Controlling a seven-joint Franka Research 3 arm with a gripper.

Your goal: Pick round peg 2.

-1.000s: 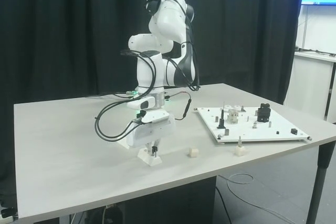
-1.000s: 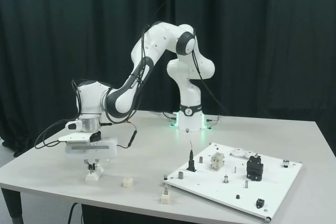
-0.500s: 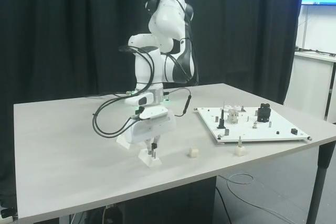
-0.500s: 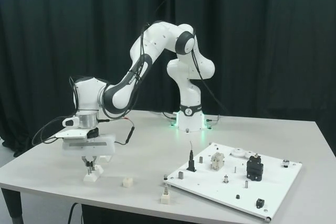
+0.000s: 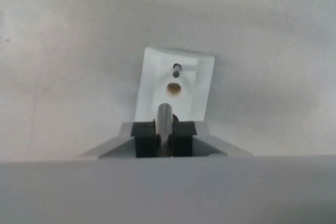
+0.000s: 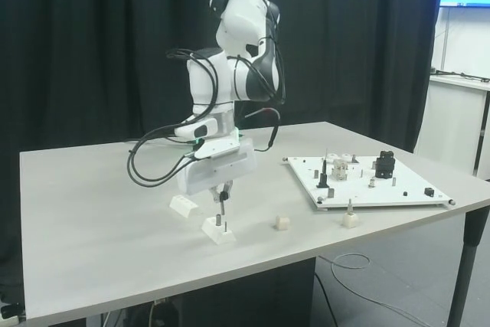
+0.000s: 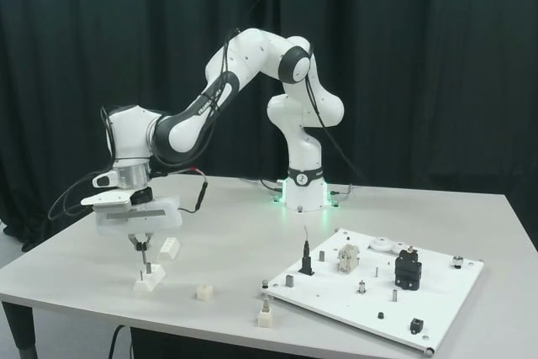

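Note:
My gripper (image 6: 222, 194) hangs above the table's front left part, shut on a thin grey round peg (image 5: 164, 120) that points straight down. The peg (image 7: 141, 251) is clear of its white holder block (image 6: 218, 232), which lies on the table directly below. In the wrist view the holder block (image 5: 176, 85) shows an empty hole (image 5: 174, 88) and a second, shorter grey peg (image 5: 177, 67) still standing in it. The black finger pads (image 5: 143, 132) press the held peg from both sides.
A second white block (image 7: 169, 248) lies just behind the holder. A small white cube (image 6: 282, 223) and a white block with an upright pin (image 6: 350, 218) sit near the front edge. The white assembly board (image 6: 383, 193) with several parts lies to the right.
The gripper has risen from the holder block and carried the peg up out of its hole. The arm has swung upward and slightly back.

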